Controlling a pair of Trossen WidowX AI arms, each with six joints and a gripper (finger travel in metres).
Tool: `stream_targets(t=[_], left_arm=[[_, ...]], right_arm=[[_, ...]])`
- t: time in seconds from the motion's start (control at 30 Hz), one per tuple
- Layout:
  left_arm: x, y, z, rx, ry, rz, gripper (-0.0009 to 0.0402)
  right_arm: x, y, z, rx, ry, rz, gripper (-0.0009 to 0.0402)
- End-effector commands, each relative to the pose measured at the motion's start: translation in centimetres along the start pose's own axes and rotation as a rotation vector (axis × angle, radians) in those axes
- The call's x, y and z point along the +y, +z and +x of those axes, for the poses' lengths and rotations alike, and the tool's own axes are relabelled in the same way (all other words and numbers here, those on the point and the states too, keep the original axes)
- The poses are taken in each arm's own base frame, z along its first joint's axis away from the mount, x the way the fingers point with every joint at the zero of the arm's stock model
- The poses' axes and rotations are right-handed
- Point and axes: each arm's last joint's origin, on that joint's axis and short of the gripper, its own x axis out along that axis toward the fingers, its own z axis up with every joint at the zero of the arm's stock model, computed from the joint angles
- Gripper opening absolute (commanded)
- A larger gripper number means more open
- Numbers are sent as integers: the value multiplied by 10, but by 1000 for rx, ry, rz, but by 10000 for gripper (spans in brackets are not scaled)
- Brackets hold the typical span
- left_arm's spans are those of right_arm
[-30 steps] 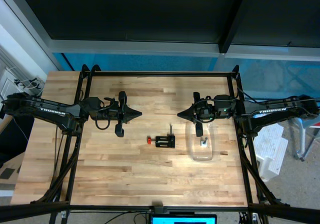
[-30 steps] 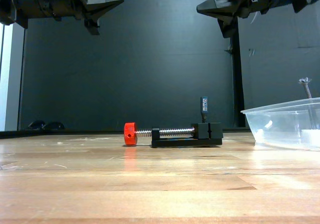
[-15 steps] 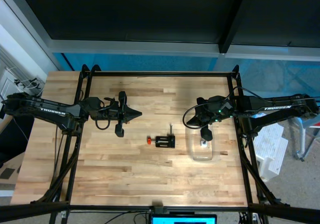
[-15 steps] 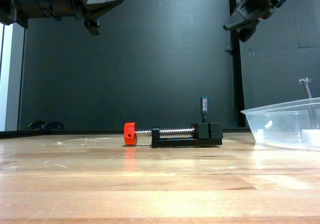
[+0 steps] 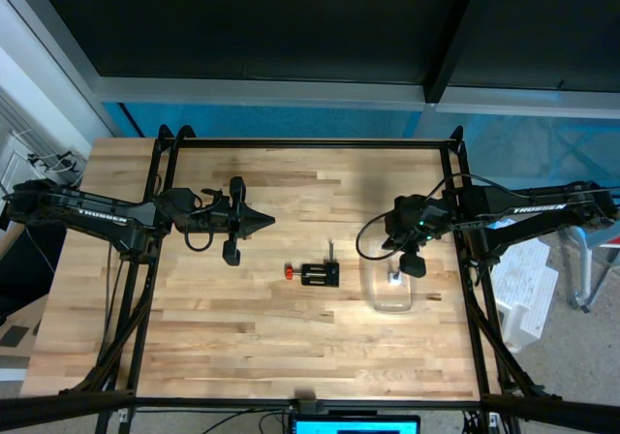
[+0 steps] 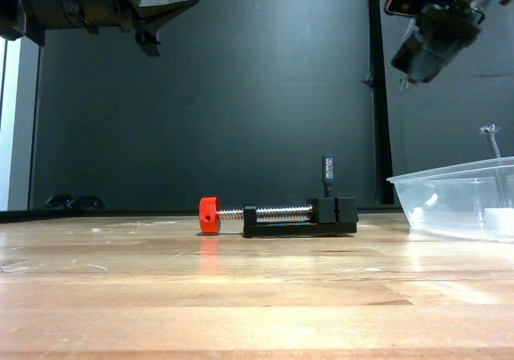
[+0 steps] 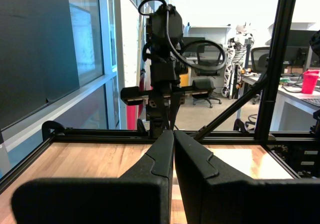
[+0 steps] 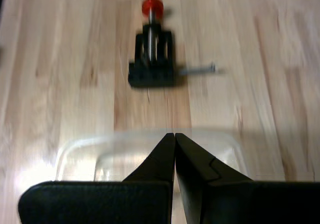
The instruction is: Pick the usb-c connector and install on the hub
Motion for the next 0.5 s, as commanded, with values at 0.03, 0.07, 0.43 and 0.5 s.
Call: stream_targets(t=[0.03, 0.07, 0.43, 0.5], left_arm=[[0, 0, 0, 0, 0, 0, 0], [0, 0, 0, 0, 0, 0, 0], [0, 0, 0, 0, 0, 0, 0], [0, 0, 0, 0, 0, 0, 0]], right_arm=[[2, -6, 0, 58, -5, 12, 0], [3, -7, 0, 71, -10, 11, 0], [12, -23, -1, 204, -48, 15, 0], [14, -25, -2, 224, -48, 21, 0]])
